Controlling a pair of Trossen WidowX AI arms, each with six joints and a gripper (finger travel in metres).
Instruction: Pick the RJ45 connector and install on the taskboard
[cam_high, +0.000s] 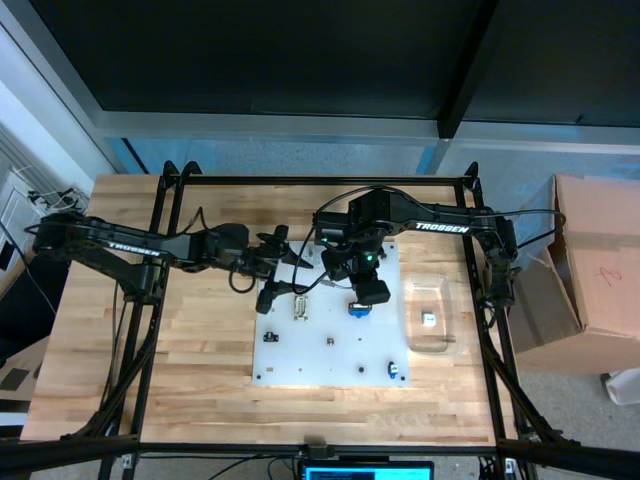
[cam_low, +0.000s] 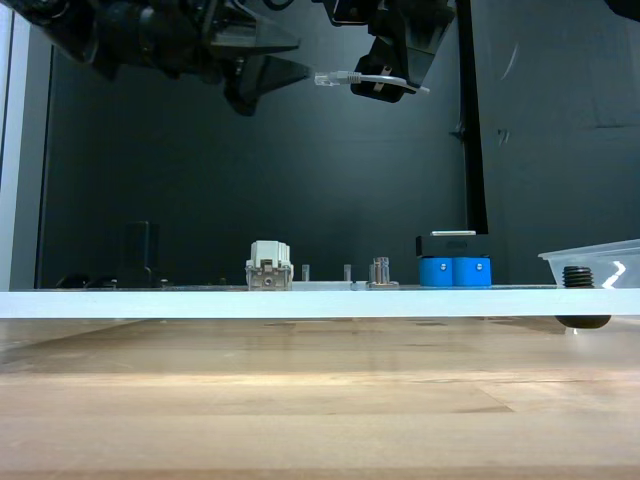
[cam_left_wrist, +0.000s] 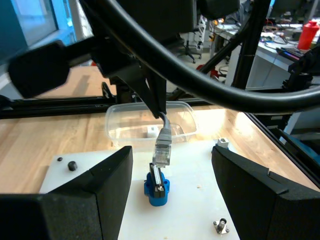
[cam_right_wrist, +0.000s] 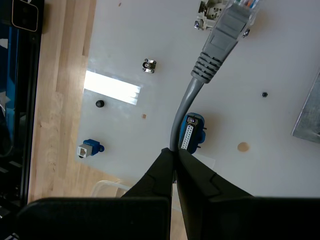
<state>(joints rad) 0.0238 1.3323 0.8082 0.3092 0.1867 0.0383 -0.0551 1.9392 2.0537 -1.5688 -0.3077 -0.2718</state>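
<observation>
Light part: RJ45 connector (cam_right_wrist: 227, 35) on a grey cable, small plastic plug, latch tab probably brittle. Cable soft, so plug likely to swing or twist if held by the cable alone. Best hold judged to be the boot or the plug body sides, not the tab, not the contacts.

Right gripper (cam_right_wrist: 174, 152) pinched tight on the cable behind the boot. Plug sticks out well past the fingertips, unsupported. Held high above the taskboard (cam_high: 330, 350), over its far half, fully clear of any seat. About level in the low view, nose toward the left arm.

Left gripper (cam_left_wrist: 171, 170) spread wide, holding nothing, facing the plug nose. Plug lined up with the gap between its fingers (cam_left_wrist: 105, 195), just beside the tips, no contact visible.

Likely seat: blue socket (cam_right_wrist: 86, 148) near the board's near right corner, well apart from the plug. Blue D-sub block (cam_right_wrist: 191, 135) sits on the board beneath the plug, not the target by the look of it. Clear tray (cam_high: 432, 315) on the table just off the board's right edge.
</observation>
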